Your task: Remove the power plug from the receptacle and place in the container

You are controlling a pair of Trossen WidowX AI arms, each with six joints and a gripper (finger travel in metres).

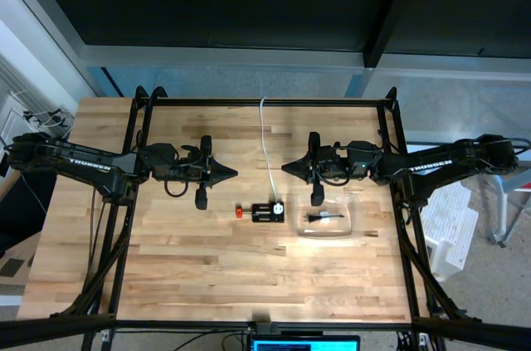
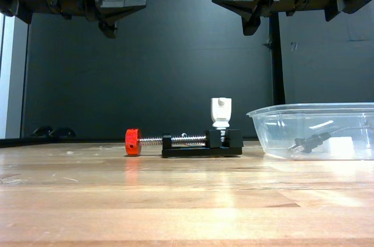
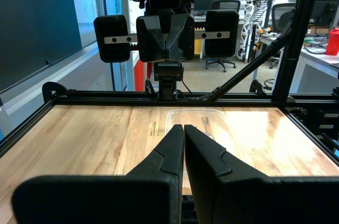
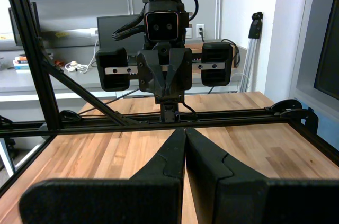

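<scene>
A: Inside the clear container (image 2: pixel 270 135), what lies there?
B: The black power plug (image 2: pixel 308 142), apparently on its side. The white receptacle (image 2: pixel 221 111) stands upright in the vise (image 2: pixel 201 143) beside it.
A: The end effectors?
B: The left end effector (image 1: pixel 235 173) and right end effector (image 1: pixel 284 168) hang above the tabletop (image 1: pixel 207 260), tip facing tip, fingers pressed together.

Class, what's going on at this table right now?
Neither arm is handling anything. The left gripper and right gripper hang shut, high above the table, pointing at each other. The plug lies inside the clear tray, apart from the white socket, which stands clamped in the small vise.
</scene>
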